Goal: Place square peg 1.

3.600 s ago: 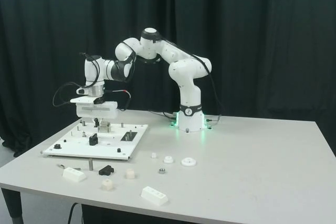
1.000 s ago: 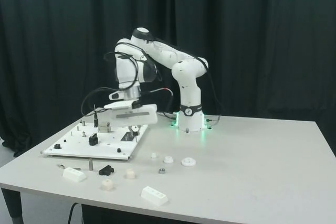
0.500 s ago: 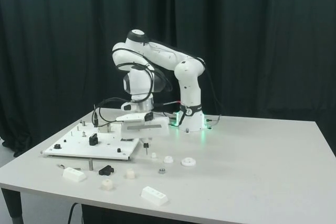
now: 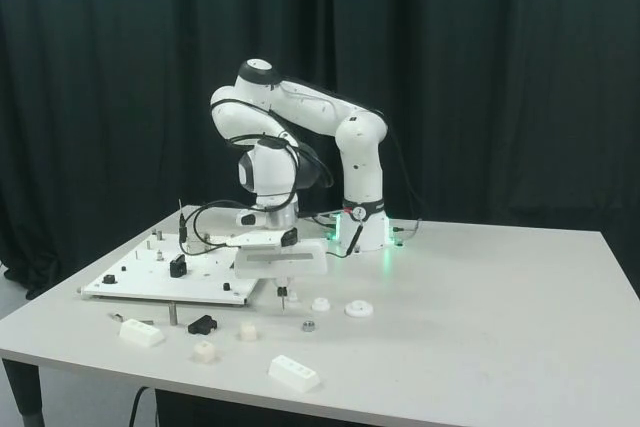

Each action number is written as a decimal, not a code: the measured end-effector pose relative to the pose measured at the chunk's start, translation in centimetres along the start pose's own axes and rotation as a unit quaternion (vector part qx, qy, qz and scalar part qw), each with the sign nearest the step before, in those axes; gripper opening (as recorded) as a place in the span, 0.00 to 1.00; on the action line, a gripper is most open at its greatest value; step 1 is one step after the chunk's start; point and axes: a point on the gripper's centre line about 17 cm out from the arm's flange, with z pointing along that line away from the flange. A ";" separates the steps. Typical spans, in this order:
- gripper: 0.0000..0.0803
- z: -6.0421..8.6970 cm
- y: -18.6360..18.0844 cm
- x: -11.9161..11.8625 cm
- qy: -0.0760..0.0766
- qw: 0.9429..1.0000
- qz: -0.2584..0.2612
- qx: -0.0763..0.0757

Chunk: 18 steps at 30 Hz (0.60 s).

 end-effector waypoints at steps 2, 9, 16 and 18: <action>0.04 0.3 0.0 0.1 -0.001 1.000 0.000 0.000; 0.04 0.9 -0.1 0.6 -0.002 1.000 -0.001 -0.001; 0.54 0.6 -0.2 1.2 0.000 1.000 -0.002 -0.007; 0.54 0.3 -0.3 1.4 0.002 1.000 -0.002 -0.009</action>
